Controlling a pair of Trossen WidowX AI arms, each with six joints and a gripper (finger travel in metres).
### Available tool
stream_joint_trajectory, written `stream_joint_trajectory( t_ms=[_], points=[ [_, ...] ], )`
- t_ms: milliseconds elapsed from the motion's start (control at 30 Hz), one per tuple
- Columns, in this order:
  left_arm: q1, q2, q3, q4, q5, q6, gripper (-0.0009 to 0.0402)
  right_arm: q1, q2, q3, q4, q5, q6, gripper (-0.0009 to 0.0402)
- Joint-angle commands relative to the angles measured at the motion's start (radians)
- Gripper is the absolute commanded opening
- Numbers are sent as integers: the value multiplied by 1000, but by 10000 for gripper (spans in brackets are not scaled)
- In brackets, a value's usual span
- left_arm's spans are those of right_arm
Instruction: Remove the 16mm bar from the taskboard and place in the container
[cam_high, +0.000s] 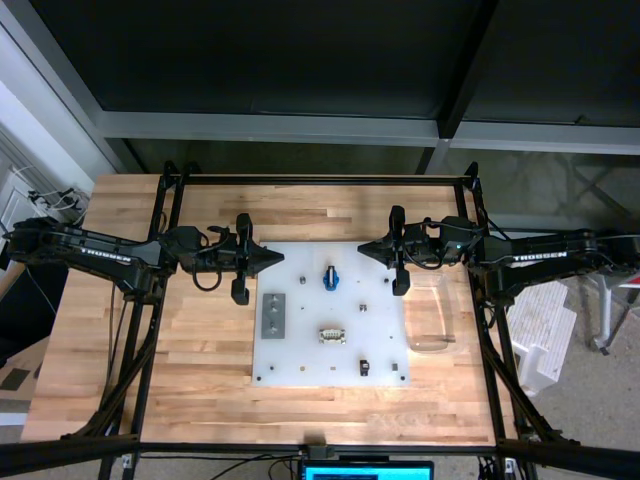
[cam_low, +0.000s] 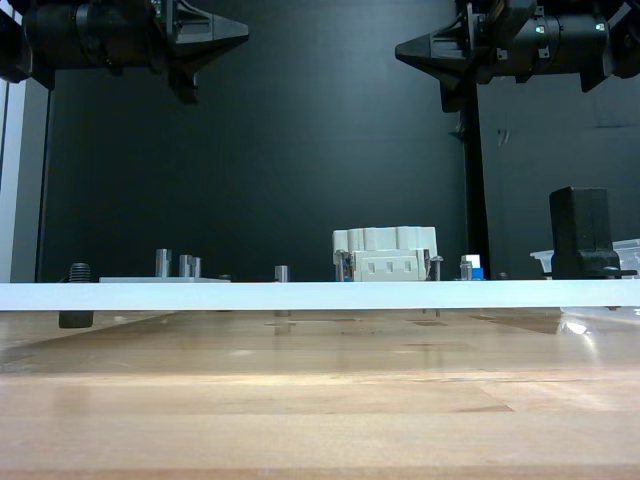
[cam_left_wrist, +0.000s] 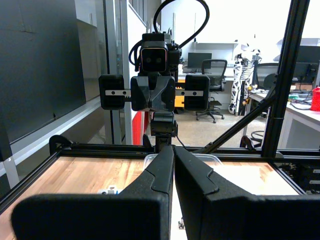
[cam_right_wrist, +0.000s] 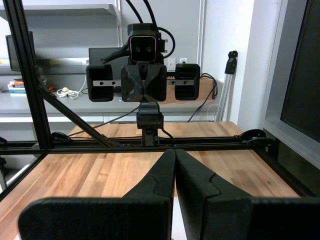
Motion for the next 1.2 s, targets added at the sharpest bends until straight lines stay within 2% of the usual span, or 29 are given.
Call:
stream_joint_trajectory(
  t_ms=[33, 400, 500, 633, 767, 867, 967, 1200],
  points=[
    [0, 0, 0, 0, 0, 0, 0, 0, 0, 0, 0, -1, 0, 0],
    [0, 0, 0, 0, 0, 0, 0, 1, 0, 1, 0, -2, 3, 0],
    [0, 0, 0, 0, 0, 0, 0, 1, 0, 6, -11, -2, 63, 0],
    [0, 0, 0, 0, 0, 0, 0, 19, 1, 65, -204, 2, 64, 0],
    [0, 0, 0, 0, 0, 0, 0, 70, 7, 149, -435, 23, 63, 0],
    [0, 0, 0, 0, 0, 0, 0, 123, 14, 213, -611, 72, 63, 0],
    [0, 0, 0, 0, 0, 0, 0, 176, 29, 278, -793, 98, 73, 0],
    [0, 0, 0, 0, 0, 0, 0, 285, 103, 419, -1135, 99, 140, 0]
  ],
)
